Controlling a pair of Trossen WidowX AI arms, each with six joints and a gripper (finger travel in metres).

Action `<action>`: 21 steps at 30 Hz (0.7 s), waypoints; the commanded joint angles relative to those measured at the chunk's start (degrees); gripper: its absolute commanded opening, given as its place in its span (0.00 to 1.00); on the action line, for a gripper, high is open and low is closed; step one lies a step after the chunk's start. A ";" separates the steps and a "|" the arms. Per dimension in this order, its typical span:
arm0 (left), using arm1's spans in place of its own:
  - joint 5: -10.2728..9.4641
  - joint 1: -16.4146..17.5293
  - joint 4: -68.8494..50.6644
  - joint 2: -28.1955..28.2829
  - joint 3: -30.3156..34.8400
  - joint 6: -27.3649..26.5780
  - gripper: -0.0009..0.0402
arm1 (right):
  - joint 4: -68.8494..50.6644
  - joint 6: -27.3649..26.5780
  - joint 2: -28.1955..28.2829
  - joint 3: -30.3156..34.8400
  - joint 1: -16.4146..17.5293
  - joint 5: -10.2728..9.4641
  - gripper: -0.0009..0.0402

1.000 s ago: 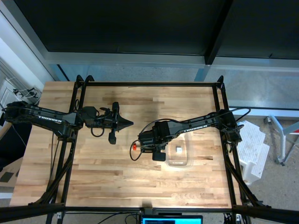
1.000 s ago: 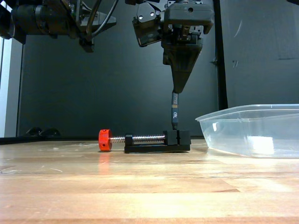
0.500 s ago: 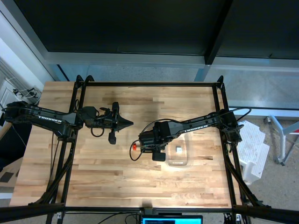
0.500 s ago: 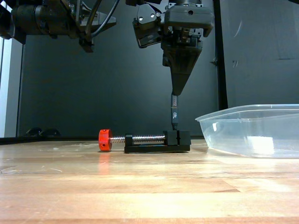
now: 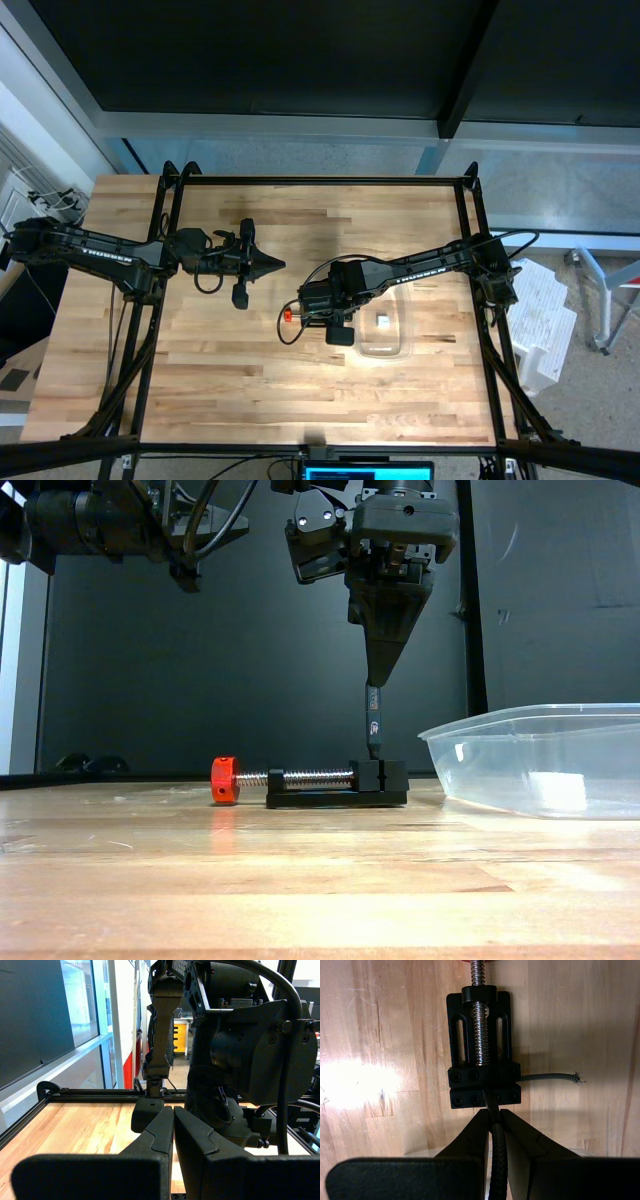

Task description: Pick the USB-C connector and install on taskboard

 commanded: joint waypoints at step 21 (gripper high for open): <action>0.00 0.00 0.02 0.02 0.02 0.00 0.02 | -0.87 0.17 -2.49 -0.09 0.07 0.04 0.39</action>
